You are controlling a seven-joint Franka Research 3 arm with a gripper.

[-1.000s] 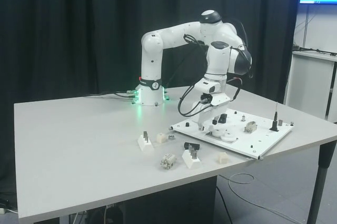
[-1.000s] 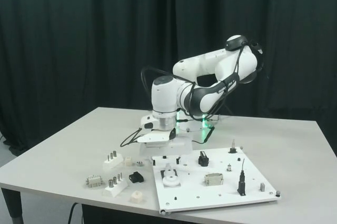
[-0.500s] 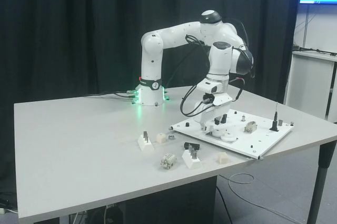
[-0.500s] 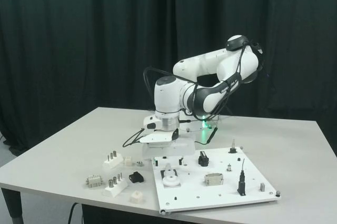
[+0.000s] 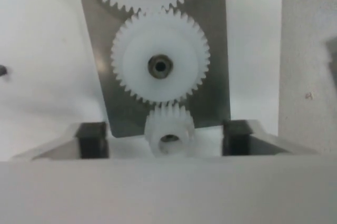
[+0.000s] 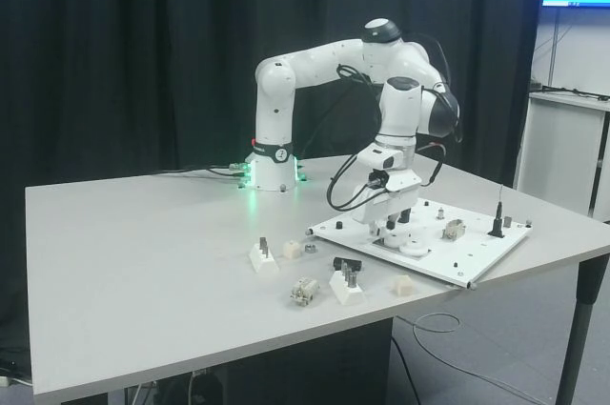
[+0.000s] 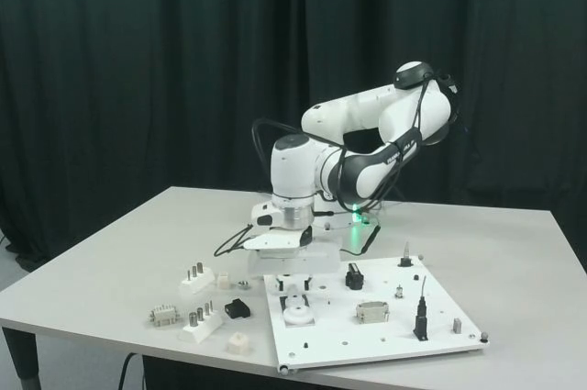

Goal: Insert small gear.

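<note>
Black curtains hang behind my grey worktop (image 6: pixel 143 233). Since a second ago the arm has lifted. My pincer (image 5: pixel 169 138) stands spread, its fingers (image 5: pixel 93 139) clear of the small gear (image 5: pixel 169 129), a white toothed wheel seated low in the wrist frame, meshed below the middle gear (image 5: pixel 160 57).

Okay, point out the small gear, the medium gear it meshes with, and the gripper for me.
small gear (image 5: pixel 169 129): wrist view, on its toothed white face.
medium gear (image 5: pixel 160 57): wrist view, on its flat white face above the bore.
gripper (image 5: pixel 164 139): wrist view, midway between the two black fingertips.
</note>
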